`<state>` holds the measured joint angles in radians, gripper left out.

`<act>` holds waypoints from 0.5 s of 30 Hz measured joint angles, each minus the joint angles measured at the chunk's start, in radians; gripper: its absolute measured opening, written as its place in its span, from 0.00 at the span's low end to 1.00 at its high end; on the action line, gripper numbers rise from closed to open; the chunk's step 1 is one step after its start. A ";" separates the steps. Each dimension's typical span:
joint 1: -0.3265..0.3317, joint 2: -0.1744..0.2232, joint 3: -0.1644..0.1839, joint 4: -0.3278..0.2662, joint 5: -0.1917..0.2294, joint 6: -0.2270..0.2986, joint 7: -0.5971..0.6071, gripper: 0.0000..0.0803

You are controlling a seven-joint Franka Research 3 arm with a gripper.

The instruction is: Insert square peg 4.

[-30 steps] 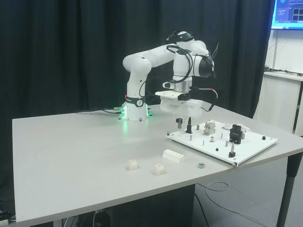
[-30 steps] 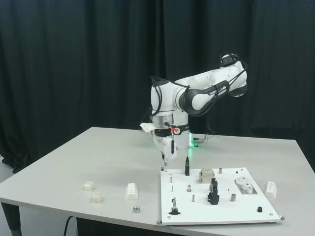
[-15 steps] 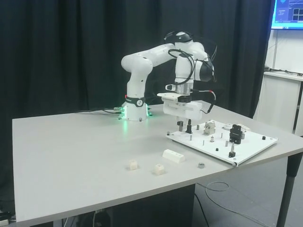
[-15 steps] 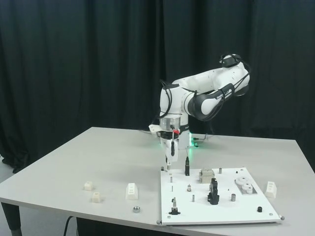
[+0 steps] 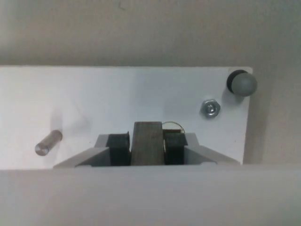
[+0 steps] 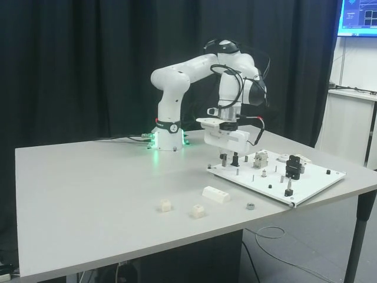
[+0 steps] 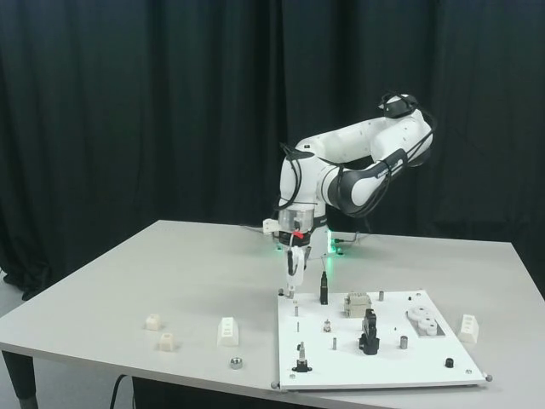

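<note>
Counting first: one white board (image 7: 375, 362) on the grey table (image 6: 88, 177), and off the board, on the side away from my base, three small white blocks (image 7: 227, 331) and one metal ring (image 7: 236, 363). On the board I count one tall black post (image 7: 324, 288), one grey clamp block (image 7: 358, 304), one black bracket (image 7: 369, 331) and several short pins too small to number surely.

At the board's corner nearest my claw, the wrist view shows one grey ball-headed stud (image 5: 243, 83), one hex nut (image 5: 210, 108) just beside it, and one metal pin (image 5: 48, 142) well apart along the board.

My claw (image 5: 146, 143) is narrowly closed, both black fingers pressed against one dark square peg (image 5: 147, 149) held upright between them, its tip pointing at the board. Whether it touches the surface, I cannot tell.

My arm (image 6: 194, 68) rises from its green-lit base (image 6: 168, 140), arches over, and drops the wrist straight down above that near corner.
</note>
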<state>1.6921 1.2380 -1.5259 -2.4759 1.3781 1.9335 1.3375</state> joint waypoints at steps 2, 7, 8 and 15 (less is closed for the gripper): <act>0.000 -0.003 0.000 -0.002 0.000 0.000 0.001 0.19; 0.000 -0.013 -0.001 -0.009 0.000 -0.004 0.001 0.19; 0.000 -0.015 -0.001 -0.011 0.000 -0.006 0.001 0.19; 0.000 -0.021 -0.007 -0.018 0.000 -0.018 0.001 0.19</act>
<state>1.6920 1.2171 -1.5332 -2.4938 1.3781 1.9155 1.3385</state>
